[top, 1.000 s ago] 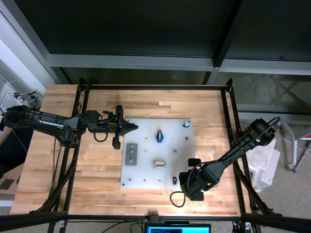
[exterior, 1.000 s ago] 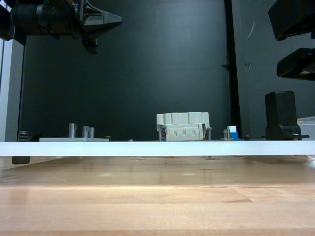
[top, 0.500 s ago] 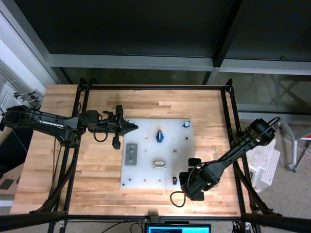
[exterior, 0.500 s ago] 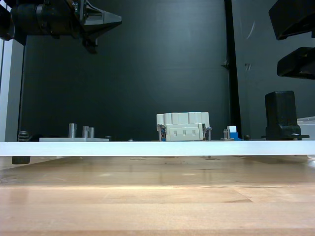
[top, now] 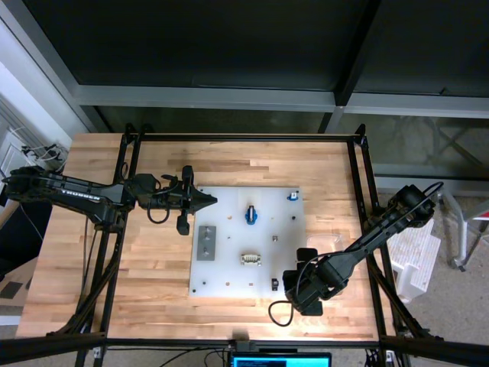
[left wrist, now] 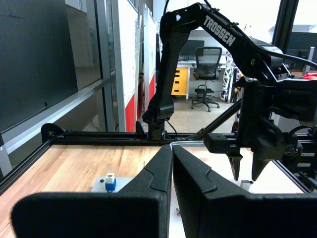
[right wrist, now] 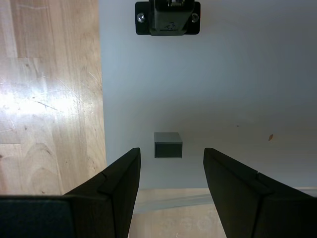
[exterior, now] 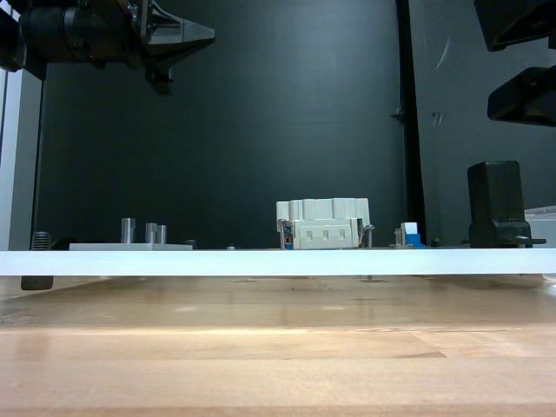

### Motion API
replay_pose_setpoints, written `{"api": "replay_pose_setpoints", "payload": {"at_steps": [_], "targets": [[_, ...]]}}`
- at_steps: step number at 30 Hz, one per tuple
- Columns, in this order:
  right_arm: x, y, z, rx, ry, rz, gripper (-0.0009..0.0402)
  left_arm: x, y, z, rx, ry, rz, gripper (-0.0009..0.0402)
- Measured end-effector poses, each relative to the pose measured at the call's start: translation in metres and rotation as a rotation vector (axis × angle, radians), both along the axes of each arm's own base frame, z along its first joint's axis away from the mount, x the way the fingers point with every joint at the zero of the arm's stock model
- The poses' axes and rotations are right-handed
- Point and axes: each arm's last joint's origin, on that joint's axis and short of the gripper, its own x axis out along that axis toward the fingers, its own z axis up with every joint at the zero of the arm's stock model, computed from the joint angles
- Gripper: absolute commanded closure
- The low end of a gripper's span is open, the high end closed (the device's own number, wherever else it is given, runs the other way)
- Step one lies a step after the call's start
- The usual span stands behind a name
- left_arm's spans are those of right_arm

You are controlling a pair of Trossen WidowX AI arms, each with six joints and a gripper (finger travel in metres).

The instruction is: Pick the 16mm bar and install on taskboard

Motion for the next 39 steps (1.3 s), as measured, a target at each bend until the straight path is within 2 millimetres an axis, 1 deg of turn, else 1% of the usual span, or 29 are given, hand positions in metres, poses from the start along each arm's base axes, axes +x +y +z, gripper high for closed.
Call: {"api": "replay_pose_setpoints", "payload": {"at_steps": [3,6,10,16,20,25,27,33,36,39], "targets": [[0.000,-0.003,0.005,0.013,-0.012,-0.004,0.0225,0.000,0.000,0.000,0.000,0.000,0.000,0.0393],[0.000,-0.009,0.017,0.039,-0.038,-0.021,0.0231,0.000,0.000,0.000,0.000,0.000,0.000,0.0393],[-0.002,-0.021,0.036,0.072,-0.090,-0.033,0.0241,0.000,0.000,0.000,0.000,0.000,0.000,0.0393],[-0.011,-0.044,0.071,0.128,-0.182,-0.059,0.0260,0.000,0.000,0.000,0.000,0.000,0.000,0.0393],[-0.016,-0.057,0.088,0.147,-0.237,-0.071,0.0273,0.000,0.000,0.000,0.000,0.001,0.000,0.0393],[-0.016,-0.075,0.099,0.113,-0.308,-0.093,0.0308,0.000,0.000,0.000,0.000,0.000,0.000,0.0393],[-0.017,-0.083,0.103,0.084,-0.352,-0.111,0.0329,0.000,0.000,0.000,0.000,0.000,0.000,0.0393],[-0.020,-0.109,0.113,0.078,-0.490,-0.080,0.0394,0.000,0.000,0.000,0.000,0.000,0.000,0.0393],[-0.021,-0.124,0.118,0.055,-0.550,-0.073,0.0389,0.000,0.000,0.000,0.000,0.000,0.000,0.0393],[-0.022,-0.137,0.121,0.024,-0.601,-0.064,0.0393,0.000,0.000,0.000,0.000,0.000,0.000,0.0393]]}}
